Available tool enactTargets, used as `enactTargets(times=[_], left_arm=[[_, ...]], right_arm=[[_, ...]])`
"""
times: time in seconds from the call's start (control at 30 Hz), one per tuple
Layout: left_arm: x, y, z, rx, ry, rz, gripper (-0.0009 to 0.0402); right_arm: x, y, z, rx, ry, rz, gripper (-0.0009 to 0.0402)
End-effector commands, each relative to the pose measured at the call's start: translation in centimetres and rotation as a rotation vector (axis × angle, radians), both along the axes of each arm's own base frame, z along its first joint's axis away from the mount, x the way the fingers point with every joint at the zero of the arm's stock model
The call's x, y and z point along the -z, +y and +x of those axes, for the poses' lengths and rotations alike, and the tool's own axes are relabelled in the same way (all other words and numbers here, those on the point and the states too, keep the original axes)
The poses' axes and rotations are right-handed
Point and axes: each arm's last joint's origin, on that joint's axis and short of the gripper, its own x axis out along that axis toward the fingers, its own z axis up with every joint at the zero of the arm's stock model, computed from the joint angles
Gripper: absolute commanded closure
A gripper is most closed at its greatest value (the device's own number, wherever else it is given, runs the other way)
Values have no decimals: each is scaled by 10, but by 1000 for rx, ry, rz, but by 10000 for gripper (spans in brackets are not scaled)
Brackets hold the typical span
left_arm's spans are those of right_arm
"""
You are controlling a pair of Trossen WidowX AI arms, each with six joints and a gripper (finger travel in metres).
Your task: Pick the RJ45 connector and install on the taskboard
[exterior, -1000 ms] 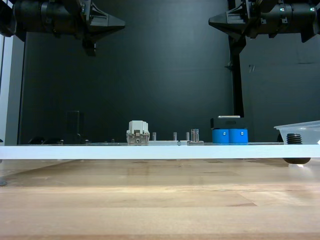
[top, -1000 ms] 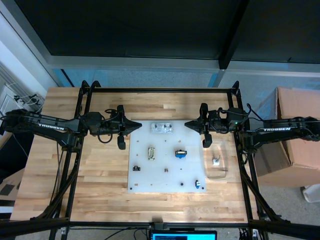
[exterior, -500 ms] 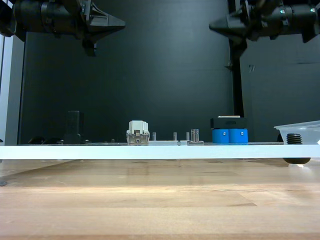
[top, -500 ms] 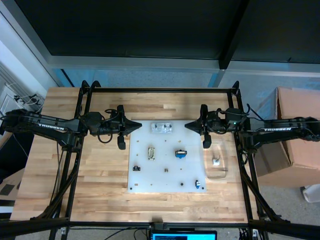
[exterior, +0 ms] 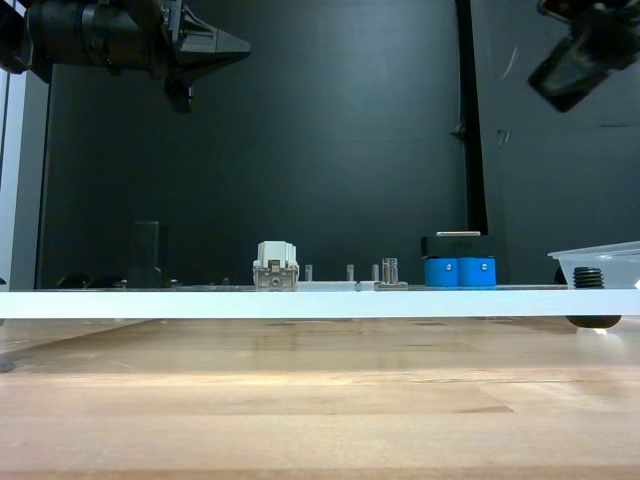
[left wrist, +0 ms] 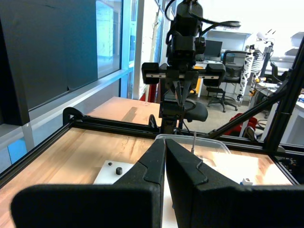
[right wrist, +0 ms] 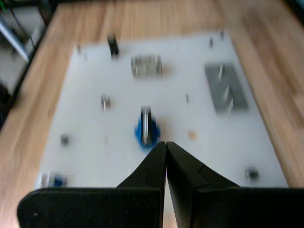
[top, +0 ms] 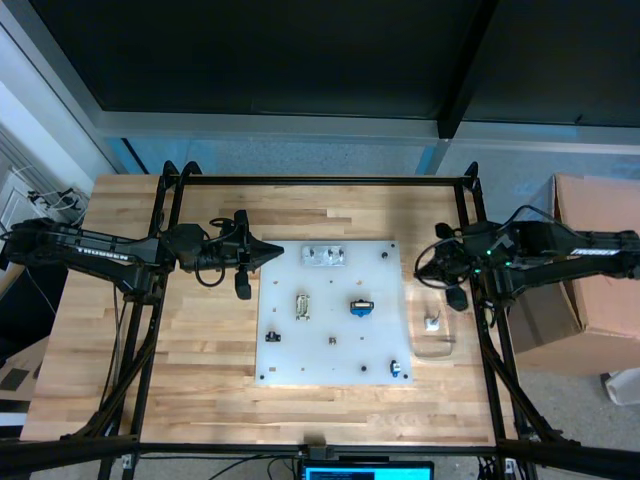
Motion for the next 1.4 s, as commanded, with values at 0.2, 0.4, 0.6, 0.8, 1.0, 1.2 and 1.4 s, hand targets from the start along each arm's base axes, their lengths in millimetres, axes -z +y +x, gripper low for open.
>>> enactTargets(times=[0.2,0.4,0.6,0.8,1.0,1.2,1.4], left_arm=[[0,0,0,0,0,0,393],[0,0,0,0,0,0,393],[0,0,0,0,0,0,393],[0,0,0,0,0,0,393],[0,0,0,0,0,0,393],[0,0,0,0,0,0,393],[0,0,0,0,0,0,393]], right_arm=[[-6,10,-30,0,265,18,393],[2,18,-42,-25,427,38,393],[8,30,-31,-54,516,22,391],[19,40,-13,-32,620,-9,331],[36,44,-6,-13,654,-10,237],[58,50,-1,-17,654,-8,208],[80,53,2,-19,644,-1,208]])
